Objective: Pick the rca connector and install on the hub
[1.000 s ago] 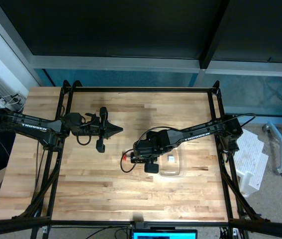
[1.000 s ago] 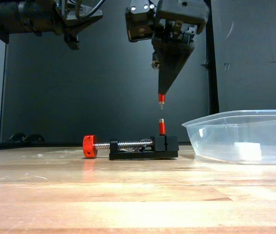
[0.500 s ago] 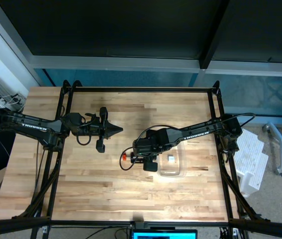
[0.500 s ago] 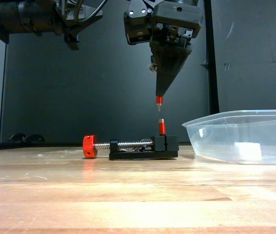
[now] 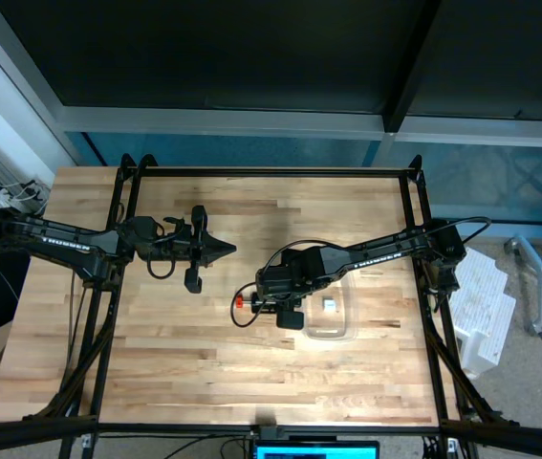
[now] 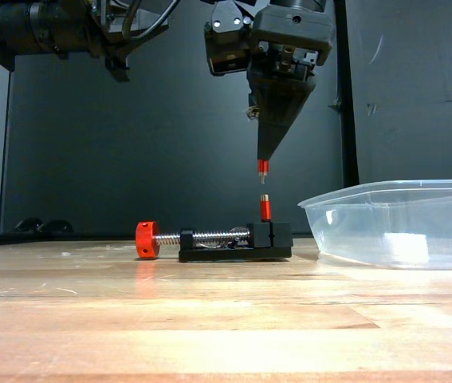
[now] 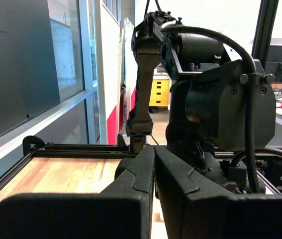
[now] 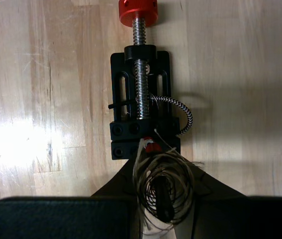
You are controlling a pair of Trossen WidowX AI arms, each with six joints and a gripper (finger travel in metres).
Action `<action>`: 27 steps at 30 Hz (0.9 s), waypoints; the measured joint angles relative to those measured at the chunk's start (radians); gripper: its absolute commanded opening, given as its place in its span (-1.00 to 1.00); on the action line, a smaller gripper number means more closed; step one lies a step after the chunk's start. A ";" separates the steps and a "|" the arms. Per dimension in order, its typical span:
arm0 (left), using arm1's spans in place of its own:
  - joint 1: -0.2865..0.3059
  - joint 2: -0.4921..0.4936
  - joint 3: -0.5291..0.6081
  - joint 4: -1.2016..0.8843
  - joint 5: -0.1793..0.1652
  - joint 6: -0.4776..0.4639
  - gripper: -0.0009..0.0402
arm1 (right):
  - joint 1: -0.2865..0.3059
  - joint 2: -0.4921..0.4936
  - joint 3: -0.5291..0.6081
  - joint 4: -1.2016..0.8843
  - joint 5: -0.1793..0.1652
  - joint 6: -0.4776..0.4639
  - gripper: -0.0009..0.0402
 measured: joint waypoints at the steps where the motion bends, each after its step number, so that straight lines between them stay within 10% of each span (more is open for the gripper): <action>1: 0.000 0.000 0.000 0.000 0.000 0.000 -0.96 | 0.000 0.000 -0.006 0.008 0.000 0.000 -0.96; 27: 0.000 0.000 0.000 0.000 0.000 0.000 -0.96 | 0.000 0.000 -0.037 0.039 0.000 0.001 -0.96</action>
